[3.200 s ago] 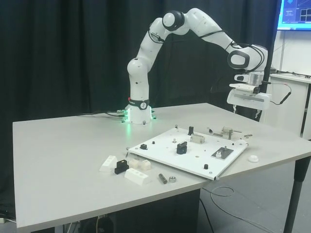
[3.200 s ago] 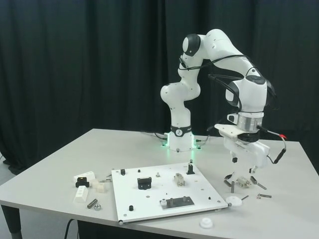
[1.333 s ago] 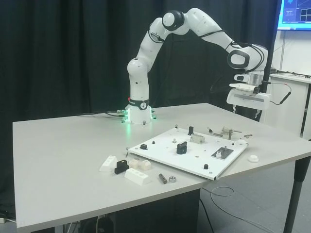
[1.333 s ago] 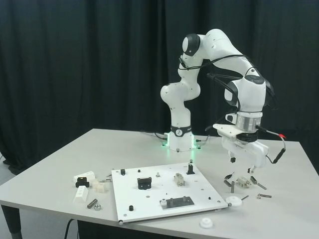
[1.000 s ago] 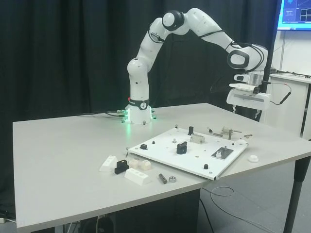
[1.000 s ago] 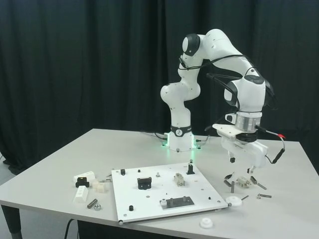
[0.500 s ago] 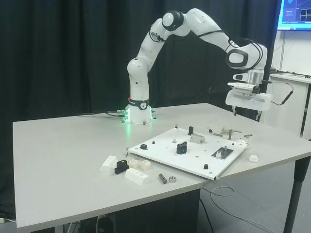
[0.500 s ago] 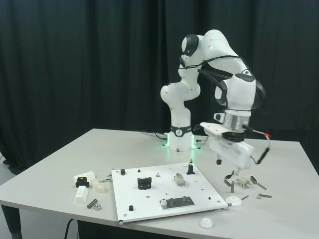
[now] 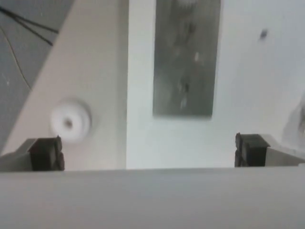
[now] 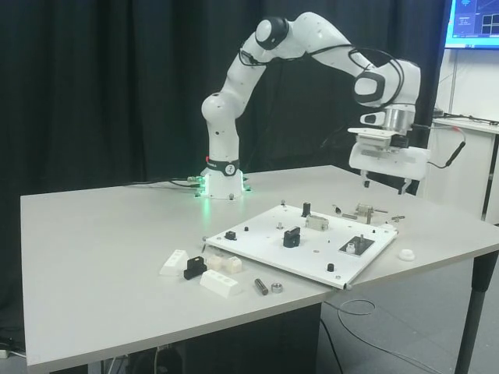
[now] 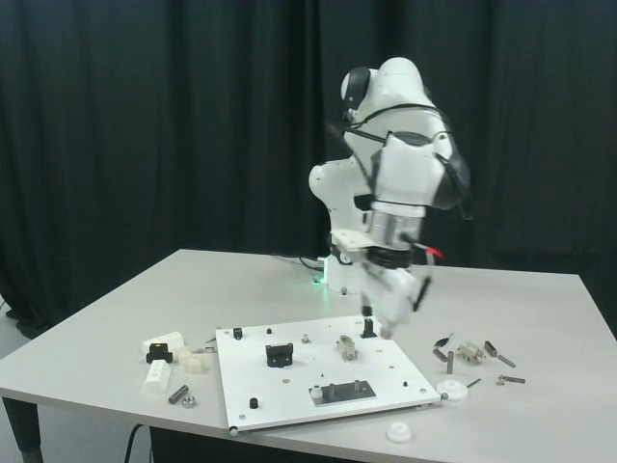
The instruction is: Remove small gear.
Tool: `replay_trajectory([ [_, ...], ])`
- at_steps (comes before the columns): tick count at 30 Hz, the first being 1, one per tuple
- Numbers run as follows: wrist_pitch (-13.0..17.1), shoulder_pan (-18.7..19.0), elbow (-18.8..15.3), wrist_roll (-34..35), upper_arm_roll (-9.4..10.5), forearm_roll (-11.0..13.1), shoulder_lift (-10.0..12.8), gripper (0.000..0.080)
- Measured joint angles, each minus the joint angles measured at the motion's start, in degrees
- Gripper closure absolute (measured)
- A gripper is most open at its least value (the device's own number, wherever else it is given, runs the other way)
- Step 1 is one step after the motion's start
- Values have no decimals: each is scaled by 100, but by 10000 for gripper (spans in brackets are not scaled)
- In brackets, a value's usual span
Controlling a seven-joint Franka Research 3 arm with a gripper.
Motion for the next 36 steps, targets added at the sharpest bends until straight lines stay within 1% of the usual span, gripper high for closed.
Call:
replay_trajectory([
  [6,10,-521,134,-495,29,236,32,3],
  [10,36,-871,252,-817,107,397,95,3],
  [16,37,-1359,412,-1281,314,654,239,3],
  [20,37,-1600,450,-1530,486,735,323,3],
  [24,64,-1763,472,-1553,636,739,404,3],
  [28,140,-1857,484,-1553,743,740,503,3],
  [36,284,-1915,487,-1542,837,761,737,3],
])
